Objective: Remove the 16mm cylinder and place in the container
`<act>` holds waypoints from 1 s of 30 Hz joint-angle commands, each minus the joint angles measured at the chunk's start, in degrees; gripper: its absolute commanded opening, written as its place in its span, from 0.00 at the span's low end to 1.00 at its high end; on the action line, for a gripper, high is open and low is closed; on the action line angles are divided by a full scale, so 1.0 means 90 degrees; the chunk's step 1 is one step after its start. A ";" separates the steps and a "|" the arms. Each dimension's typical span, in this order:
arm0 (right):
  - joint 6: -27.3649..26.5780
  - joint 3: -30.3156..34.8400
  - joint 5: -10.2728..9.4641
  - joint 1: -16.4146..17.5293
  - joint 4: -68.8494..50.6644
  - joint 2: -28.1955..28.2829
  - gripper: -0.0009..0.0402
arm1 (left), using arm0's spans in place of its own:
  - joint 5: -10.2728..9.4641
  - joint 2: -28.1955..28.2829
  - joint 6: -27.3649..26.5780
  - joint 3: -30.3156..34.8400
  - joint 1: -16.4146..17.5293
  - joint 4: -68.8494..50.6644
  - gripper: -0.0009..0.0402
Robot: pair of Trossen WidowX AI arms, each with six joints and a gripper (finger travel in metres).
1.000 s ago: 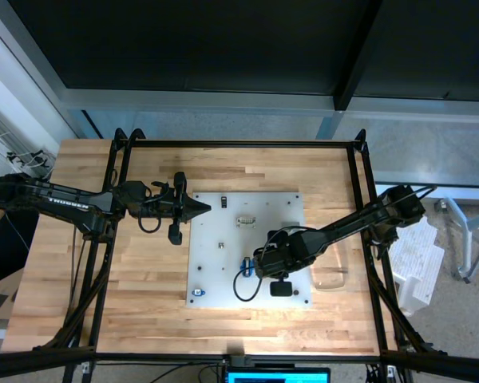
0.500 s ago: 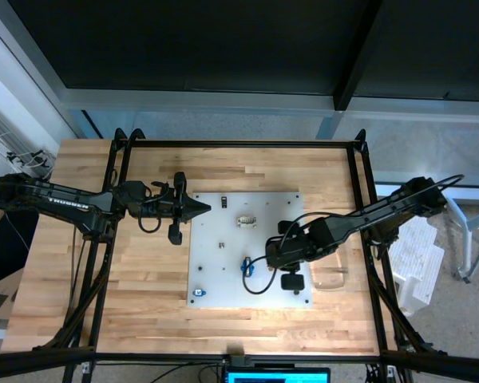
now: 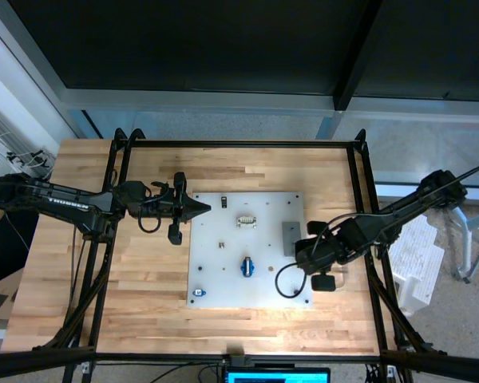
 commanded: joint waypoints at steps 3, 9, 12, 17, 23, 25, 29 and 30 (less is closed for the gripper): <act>0.0568 -0.0566 -0.0005 0.0219 -0.0024 -0.0301 0.02 | 0.0002 0.0002 0.0000 0.0000 0.0000 0.0002 0.02; 0.0925 -0.1030 -0.0005 0.0350 0.0049 -0.0362 0.05 | 0.0002 0.0002 0.0002 0.0000 0.0002 0.0002 0.02; 0.1032 -0.1219 -0.0005 0.0357 0.0160 -0.0362 0.08 | 0.0000 0.0002 0.0002 0.0000 0.0000 0.0002 0.02; 0.1100 -0.1379 -0.0002 0.0359 0.0355 -0.0362 0.16 | 0.0002 0.0002 0.0002 0.0000 0.0000 0.0002 0.02; 0.1098 -0.1396 0.0000 0.0355 0.0355 -0.0362 0.27 | 0.0002 0.0002 0.0002 0.0000 0.0000 0.0002 0.02; 0.1098 -0.1396 0.0002 0.0352 0.0355 -0.0362 0.30 | 0.0002 0.0002 0.0002 0.0000 0.0000 0.0002 0.02; 0.1110 -0.1387 -0.0002 0.0352 0.0357 -0.0362 0.36 | 0.0002 0.0002 0.0000 0.0000 0.0000 0.0002 0.02; 0.1105 -0.1379 -0.0002 0.0352 0.0355 -0.0362 0.38 | 0.0002 0.0002 0.0002 0.0000 0.0002 0.0002 0.02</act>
